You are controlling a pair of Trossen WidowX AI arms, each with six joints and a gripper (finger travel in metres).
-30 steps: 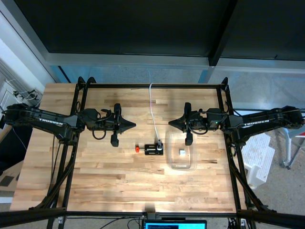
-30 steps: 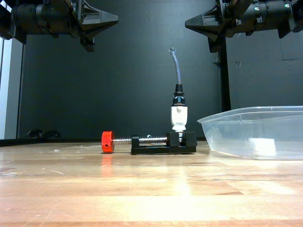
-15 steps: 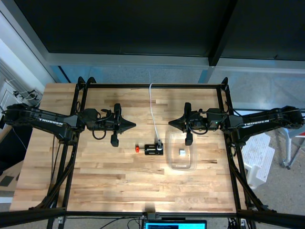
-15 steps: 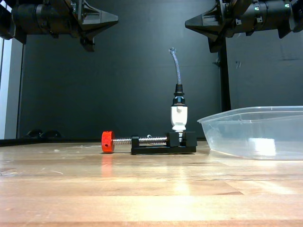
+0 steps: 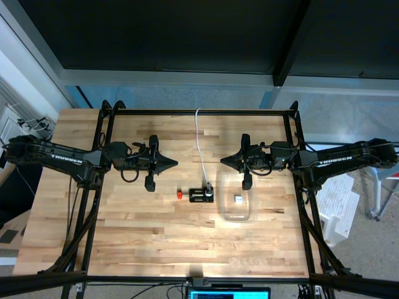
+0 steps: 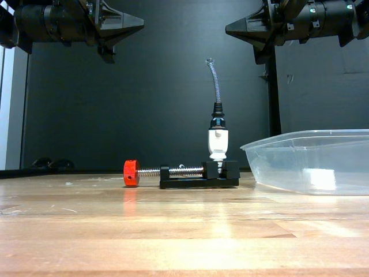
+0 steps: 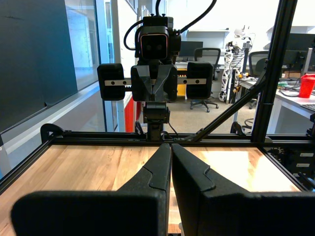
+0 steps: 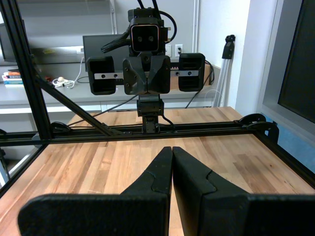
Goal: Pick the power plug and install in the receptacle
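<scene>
Left claw point(image 5: 173, 163) pressed together, raised over worktop point(image 5: 124, 230); right claw point(image 5: 224, 161) likewise, tips facing. Receptacle point(image 5: 201, 195) below, between them — tray point(image 6: 288, 167) beneath right claw.

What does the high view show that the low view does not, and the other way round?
Only the high view: the white cable running to the far edge of the table. Only the low view: the threaded rod between the red knob and the black block of the receptacle. Both: receptacle, clear tray, and the left gripper and right gripper, both shut, raised on either side of the receptacle.
</scene>
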